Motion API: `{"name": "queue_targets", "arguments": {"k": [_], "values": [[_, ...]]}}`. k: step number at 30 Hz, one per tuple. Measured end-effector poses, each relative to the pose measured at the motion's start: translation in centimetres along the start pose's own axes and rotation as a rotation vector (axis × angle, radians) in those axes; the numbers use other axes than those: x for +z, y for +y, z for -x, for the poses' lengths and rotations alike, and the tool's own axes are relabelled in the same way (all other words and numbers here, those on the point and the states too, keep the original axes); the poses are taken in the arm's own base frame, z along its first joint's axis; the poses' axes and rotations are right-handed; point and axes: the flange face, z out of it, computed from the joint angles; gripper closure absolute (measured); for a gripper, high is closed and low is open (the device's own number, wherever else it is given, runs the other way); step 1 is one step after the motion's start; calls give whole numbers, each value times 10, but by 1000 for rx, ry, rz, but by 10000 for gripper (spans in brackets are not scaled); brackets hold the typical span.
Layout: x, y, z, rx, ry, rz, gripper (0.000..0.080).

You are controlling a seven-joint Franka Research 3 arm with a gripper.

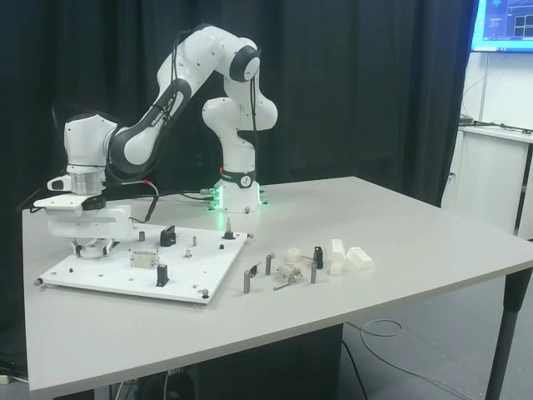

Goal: Remove large gear.

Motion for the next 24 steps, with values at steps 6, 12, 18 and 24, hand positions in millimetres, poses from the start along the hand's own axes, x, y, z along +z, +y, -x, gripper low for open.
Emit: {"name": "queue_targets", "arguments": {"k": [6,12,18,24], "values": [[0,0,0,-1,0,1,206],[0,0,0,-1,0,2,206],[0,0,0,-2,0,3,206],[-1,-1,0,-11,0,9,206]]}}
